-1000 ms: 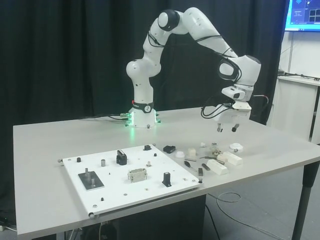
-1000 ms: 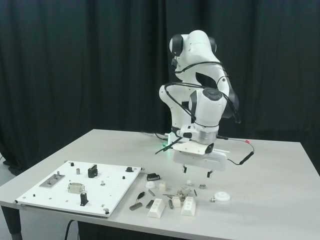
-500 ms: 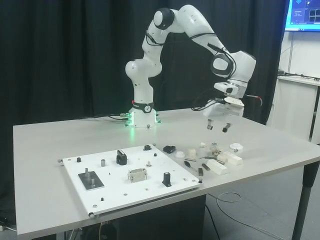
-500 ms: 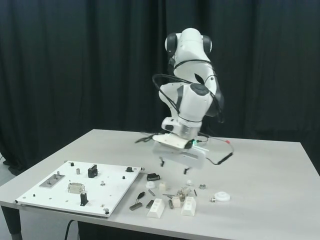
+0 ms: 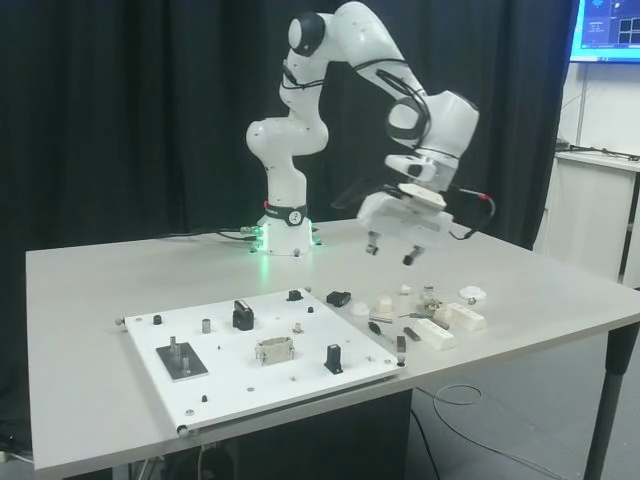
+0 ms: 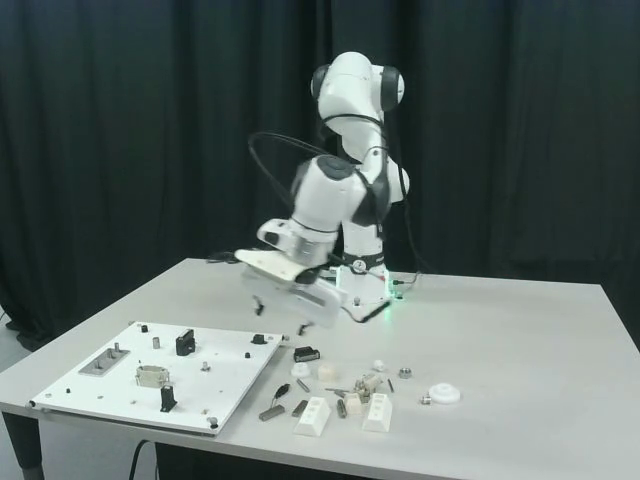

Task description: Remove round peg 4.

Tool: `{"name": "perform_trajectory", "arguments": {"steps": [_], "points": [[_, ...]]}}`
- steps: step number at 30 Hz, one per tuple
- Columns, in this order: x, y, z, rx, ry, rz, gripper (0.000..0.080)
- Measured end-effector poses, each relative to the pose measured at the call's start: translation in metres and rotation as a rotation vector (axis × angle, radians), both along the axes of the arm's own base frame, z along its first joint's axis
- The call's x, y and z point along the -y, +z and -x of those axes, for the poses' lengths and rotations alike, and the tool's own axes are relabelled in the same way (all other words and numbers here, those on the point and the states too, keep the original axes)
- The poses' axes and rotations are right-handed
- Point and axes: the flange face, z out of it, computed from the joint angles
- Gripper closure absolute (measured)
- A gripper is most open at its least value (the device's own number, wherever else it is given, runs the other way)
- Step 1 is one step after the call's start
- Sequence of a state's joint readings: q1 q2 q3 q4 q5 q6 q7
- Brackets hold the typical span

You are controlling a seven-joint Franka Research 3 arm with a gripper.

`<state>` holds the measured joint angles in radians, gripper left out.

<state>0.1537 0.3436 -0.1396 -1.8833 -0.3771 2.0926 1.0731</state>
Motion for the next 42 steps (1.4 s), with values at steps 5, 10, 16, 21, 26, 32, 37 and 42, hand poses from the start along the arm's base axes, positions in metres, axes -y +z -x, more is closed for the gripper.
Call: {"name": "perform_trajectory", "arguments": {"steps": [5,10,16,21,26,32,37,42], "points": [[0.044,0.008,0.000,0.013,-0.030,0.018,0.0003],[0.087,0.015,0.003,0.021,-0.035,0.021,0.0003],[0.142,0.023,0.009,0.046,-0.083,0.025,0.0003],[0.185,0.027,0.017,0.082,-0.143,0.034,0.0003],[0.222,0.032,0.026,0.121,-0.197,0.021,0.0003],[0.259,0.037,0.039,0.159,-0.240,-0.023,0.0003],[0.287,0.040,0.050,0.207,-0.297,-0.062,0.0003],[0.313,0.042,0.060,0.274,-0.399,-0.113,0.0003]]}}
